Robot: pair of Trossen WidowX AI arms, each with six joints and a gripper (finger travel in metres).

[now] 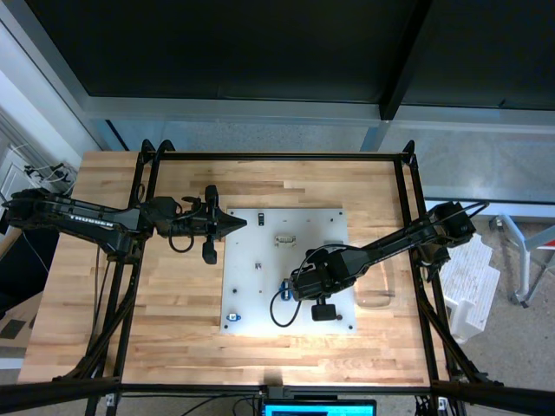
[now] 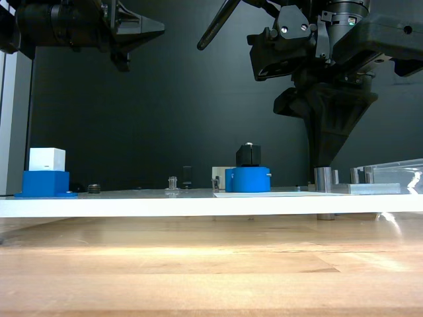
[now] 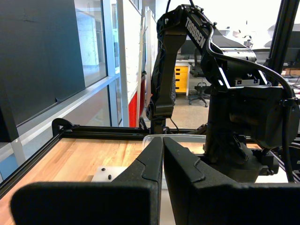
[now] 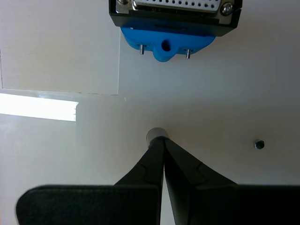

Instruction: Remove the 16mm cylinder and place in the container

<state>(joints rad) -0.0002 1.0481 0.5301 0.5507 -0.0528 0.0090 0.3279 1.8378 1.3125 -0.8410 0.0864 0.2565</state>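
High view: the left gripper [image 1: 241, 223] hung parked off the left edge of the white board [image 1: 260, 295], jaws closed on nothing. The right gripper [image 1: 302, 283] was over the board's near right part. The clear tub [image 1: 375, 303] lay just beside the board's right edge.

Low view: the right gripper's tips stood directly over the small metal peg [image 2: 323, 179], which was upright and seated in the board. Contact could not be confirmed.

Left wrist view: the left fingers [image 3: 150, 164] were pressed together.

Right wrist view: the right jaws were shut, meeting at the peg's top, with a blue connector [image 4: 164, 44] beyond.

Assessment: the approach was in hand and the peg not yet grasped. The next move calls for opening, straddling the peg, closing, and a straight lift towards the tub.
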